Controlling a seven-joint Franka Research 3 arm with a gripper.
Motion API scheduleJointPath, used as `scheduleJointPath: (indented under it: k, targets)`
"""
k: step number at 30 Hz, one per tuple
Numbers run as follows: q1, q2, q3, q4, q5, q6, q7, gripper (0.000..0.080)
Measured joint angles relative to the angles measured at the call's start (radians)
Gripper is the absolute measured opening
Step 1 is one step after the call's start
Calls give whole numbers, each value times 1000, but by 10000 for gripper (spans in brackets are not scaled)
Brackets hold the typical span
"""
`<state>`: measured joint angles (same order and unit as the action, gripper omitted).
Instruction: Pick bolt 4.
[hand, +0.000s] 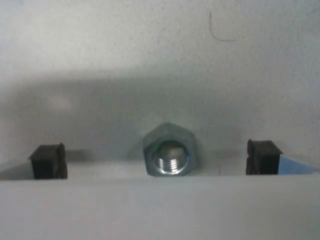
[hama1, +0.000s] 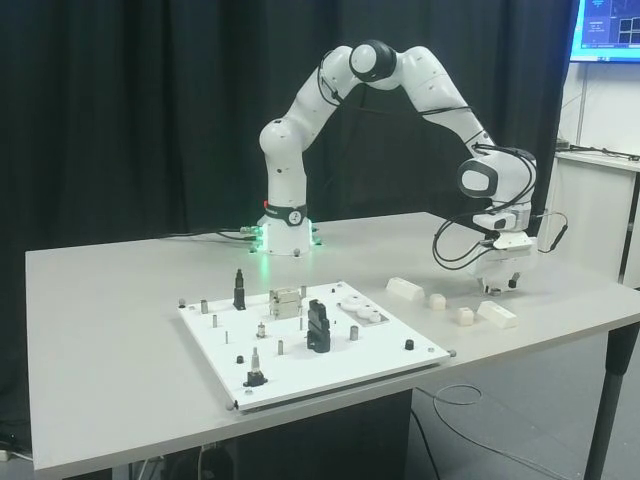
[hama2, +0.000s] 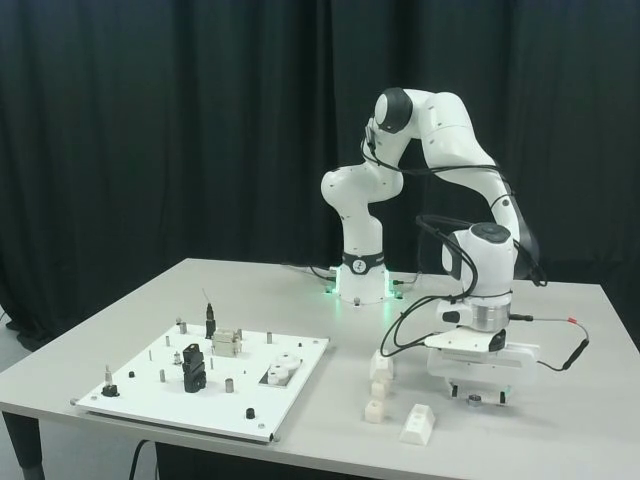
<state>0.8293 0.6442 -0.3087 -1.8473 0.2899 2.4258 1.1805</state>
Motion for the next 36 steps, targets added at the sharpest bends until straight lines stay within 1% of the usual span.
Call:
scheduleJointPath:
  k: [20,21,29,30,35,36]
  targets:
    - [-5,10,0,0,18,0,12,800]
    - [-5,10,0,0,18,0,12,657]
    - [-8,15,0,4,19,0,14,657]
    - [-9,15,0,4,19,0,14,312]
    - [-9,17,0,6,19,0,14,312]
    - [-9,17,0,6,19,0,14,225]
